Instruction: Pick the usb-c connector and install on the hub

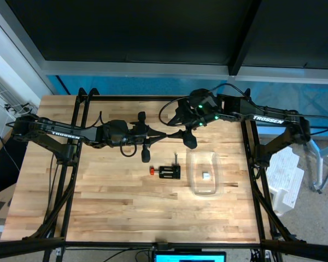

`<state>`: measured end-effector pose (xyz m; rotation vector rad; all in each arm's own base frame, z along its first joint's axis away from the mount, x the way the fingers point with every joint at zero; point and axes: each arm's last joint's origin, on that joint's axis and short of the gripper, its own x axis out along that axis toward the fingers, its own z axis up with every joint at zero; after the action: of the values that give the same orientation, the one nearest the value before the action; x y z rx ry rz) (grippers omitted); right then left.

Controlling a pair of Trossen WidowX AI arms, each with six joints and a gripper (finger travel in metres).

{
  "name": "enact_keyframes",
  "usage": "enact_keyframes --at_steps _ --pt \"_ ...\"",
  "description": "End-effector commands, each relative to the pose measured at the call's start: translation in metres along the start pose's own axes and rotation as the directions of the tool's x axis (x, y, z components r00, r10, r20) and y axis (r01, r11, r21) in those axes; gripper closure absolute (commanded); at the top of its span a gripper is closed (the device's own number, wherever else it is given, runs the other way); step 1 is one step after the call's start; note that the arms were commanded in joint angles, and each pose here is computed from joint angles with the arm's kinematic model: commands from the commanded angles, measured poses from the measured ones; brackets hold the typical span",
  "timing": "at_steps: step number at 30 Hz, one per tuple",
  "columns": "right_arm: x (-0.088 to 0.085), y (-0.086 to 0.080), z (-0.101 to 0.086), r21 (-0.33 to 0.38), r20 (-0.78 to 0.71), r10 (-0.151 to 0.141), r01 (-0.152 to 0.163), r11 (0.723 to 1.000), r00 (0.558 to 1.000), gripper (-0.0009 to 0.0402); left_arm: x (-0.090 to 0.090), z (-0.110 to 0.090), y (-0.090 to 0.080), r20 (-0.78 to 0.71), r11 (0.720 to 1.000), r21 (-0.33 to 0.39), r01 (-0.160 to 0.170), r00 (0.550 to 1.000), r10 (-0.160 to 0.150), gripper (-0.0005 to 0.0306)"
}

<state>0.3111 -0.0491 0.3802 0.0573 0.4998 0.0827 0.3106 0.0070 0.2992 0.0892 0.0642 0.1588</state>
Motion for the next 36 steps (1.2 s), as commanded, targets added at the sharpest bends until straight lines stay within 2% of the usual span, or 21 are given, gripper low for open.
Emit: enact_keyframes --at_steps 1,5,9,13,17,30,32,36 --pt "-0.004 0.001 -0.011 0.009 0.129 -0.029 0.028 1.0 0.991 0.0162 0.0 0.005 0.001 0.051 1.0 -0.019 -0.009 0.999 0.01 0.0301" --pt "-0.012 0.004 -0.023 0.027 0.272 -0.024 0.018 0.999 0.962 0.0162 0.0 0.008 0.002 0.076 0.999 -0.049 -0.022 0.997 0.025 0.03" --pt "-0.017 0.006 -0.033 0.041 0.354 -0.023 0.009 0.999 0.935 0.0163 -0.001 0.011 0.003 0.118 0.997 -0.074 -0.027 0.992 0.035 0.03" --pt "-0.017 0.006 -0.042 0.051 0.421 -0.028 0.008 0.999 0.907 0.0173 -0.002 0.018 0.004 0.187 0.995 -0.097 -0.029 0.981 0.047 0.03" --pt "-0.016 0.007 -0.045 0.055 0.476 -0.017 -0.01 0.998 0.879 0.0189 -0.003 0.023 0.005 0.23 0.992 -0.127 -0.024 0.972 0.053 0.0301" --pt "-0.011 0.006 -0.044 0.038 0.496 0.002 -0.024 0.999 0.868 0.0231 -0.003 0.024 0.005 0.241 0.989 -0.149 -0.019 0.969 0.055 0.0301" --pt "-0.01 0.006 -0.043 0.026 0.502 0.024 -0.043 0.999 0.864 0.0239 -0.003 0.024 0.005 0.241 0.989 -0.149 -0.018 0.969 0.054 0.03" --pt "-0.009 0.006 -0.043 0.022 0.507 0.025 -0.041 0.999 0.861 0.0259 -0.003 0.024 0.005 0.241 0.989 -0.15 -0.018 0.969 0.054 0.0301"
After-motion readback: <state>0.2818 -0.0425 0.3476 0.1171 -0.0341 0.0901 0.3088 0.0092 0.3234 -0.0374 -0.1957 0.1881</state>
